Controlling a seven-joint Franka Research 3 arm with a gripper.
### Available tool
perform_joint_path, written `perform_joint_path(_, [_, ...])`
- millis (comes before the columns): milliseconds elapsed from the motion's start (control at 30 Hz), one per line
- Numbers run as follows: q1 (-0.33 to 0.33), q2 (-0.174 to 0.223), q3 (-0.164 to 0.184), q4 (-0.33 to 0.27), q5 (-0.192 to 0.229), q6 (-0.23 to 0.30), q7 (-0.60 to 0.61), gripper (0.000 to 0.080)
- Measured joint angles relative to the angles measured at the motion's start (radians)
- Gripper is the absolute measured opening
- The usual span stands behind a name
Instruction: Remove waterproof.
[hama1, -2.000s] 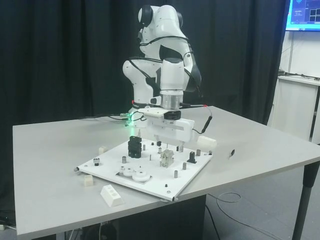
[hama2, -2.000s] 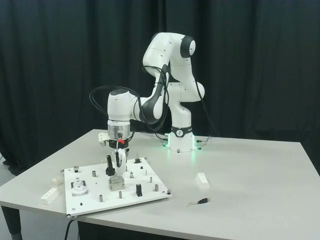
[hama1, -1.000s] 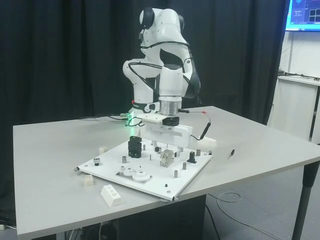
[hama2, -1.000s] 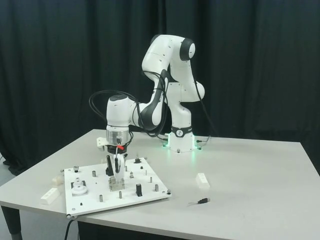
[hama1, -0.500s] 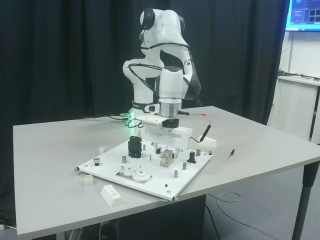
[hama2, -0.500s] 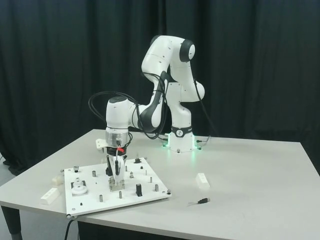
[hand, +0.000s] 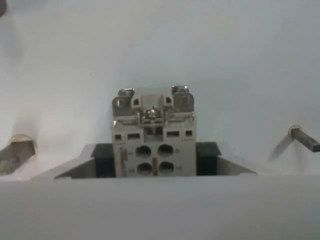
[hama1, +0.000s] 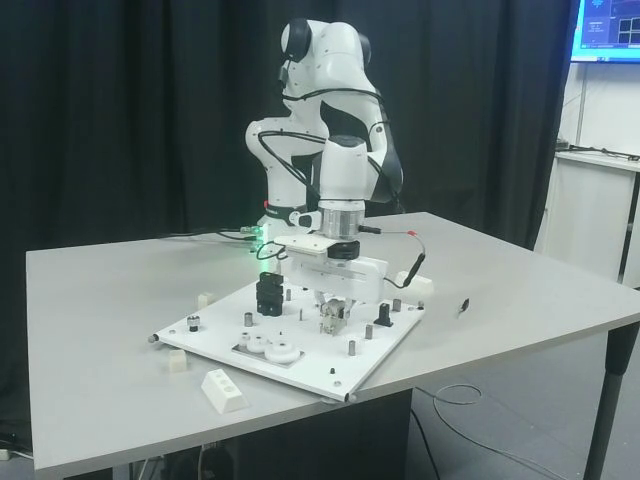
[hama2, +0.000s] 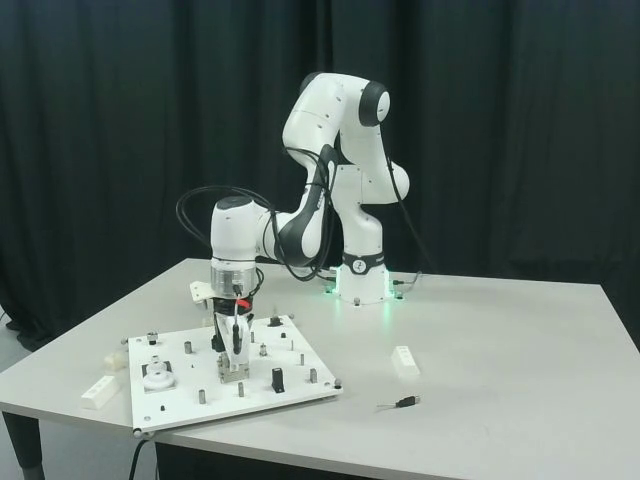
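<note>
The connector (hand: 153, 132), a grey blocky plug with four round holes in its face, stands upright on the white board (hama1: 395, 335), roughly mid-board. The gripper (hama1: 331, 303) hangs right over it, with the black fingers (hand: 103, 159) sitting on either side of the plug. Can't tell whether they're actually squeezing it. A black block (hama1: 268, 294) stands nearby on the board.
</note>
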Motion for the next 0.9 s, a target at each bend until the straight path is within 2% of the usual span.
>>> perform_joint_path(900, [-0.005,0.002,0.000,0.015,0.002,-0.026,0.000,0.0319])
